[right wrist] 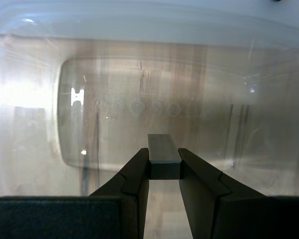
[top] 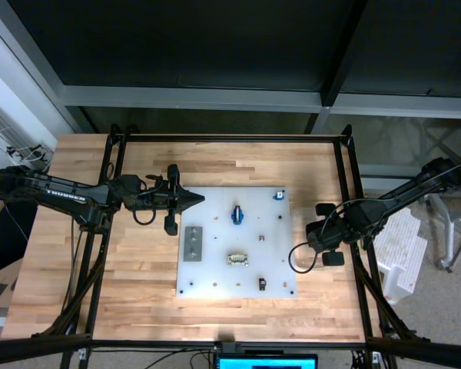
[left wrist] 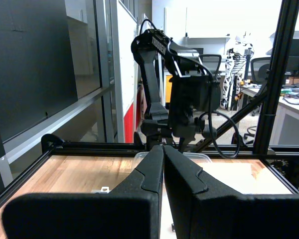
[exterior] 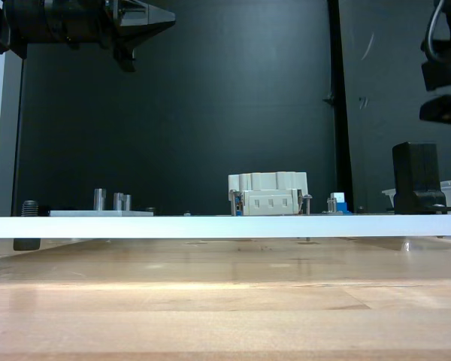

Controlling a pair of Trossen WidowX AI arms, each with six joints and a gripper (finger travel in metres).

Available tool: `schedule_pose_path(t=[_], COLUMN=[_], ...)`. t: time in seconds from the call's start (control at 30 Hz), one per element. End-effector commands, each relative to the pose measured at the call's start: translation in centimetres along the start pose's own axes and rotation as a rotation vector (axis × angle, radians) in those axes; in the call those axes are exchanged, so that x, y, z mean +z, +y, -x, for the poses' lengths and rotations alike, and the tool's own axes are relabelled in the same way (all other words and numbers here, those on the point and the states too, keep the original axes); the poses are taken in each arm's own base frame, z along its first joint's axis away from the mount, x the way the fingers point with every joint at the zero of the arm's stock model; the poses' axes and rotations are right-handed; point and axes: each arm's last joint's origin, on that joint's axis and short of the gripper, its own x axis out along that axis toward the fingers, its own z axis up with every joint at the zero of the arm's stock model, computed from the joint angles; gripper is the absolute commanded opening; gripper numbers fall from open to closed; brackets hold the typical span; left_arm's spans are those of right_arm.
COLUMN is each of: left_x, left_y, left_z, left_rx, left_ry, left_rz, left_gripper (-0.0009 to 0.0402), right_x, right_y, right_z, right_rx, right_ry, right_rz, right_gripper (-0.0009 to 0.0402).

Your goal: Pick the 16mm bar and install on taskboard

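The 16mm bar (right wrist: 164,155), a short dark grey block, is held between the fingers of my right gripper (right wrist: 164,160), which is shut on it. It hangs above the floor of a clear plastic bin (right wrist: 139,84). From above, the right gripper (top: 325,242) points downward just off the white taskboard's (top: 215,284) right edge, and the bar is hidden under it. My left gripper (top: 190,200) is shut with nothing in it, held level over the board's back left corner and pointing right. It sits high above the board (exterior: 146,19), fingertips together (left wrist: 163,148).
The board carries a grey plate with pegs (top: 193,242), a blue part (top: 237,214), a beige connector (top: 239,260) and a small black part (top: 262,285). A black block (exterior: 417,179) stands at the board's right. Black frame rails (top: 346,192) border the table.
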Motion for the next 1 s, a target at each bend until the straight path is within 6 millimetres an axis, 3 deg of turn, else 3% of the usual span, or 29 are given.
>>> schedule_pose_path(t=[0.03, 0.3, 1.0], left_x=[0.0, 0.0, 0.0], left_y=[0.0, 0.0, 0.0], left_z=[0.0, 0.0, 0.0], left_rx=[0.0, 0.0, 0.0], left_ry=[0.0, 0.0, 0.0], left_rz=[0.0, 0.0, 0.0], left_gripper=[0.0, 0.0, 0.0], right_x=[0.3, 0.7, 3.0], right_y=[0.0, -0.1, 0.8], right_z=[1.0, 2.2, 2.6], right_rx=[0.0, 0.004, -0.002], right_ry=[-0.003, -0.012, -0.001], right_rz=[0.0, -0.005, -0.013], right_gripper=[0.002, 0.002, 0.002])
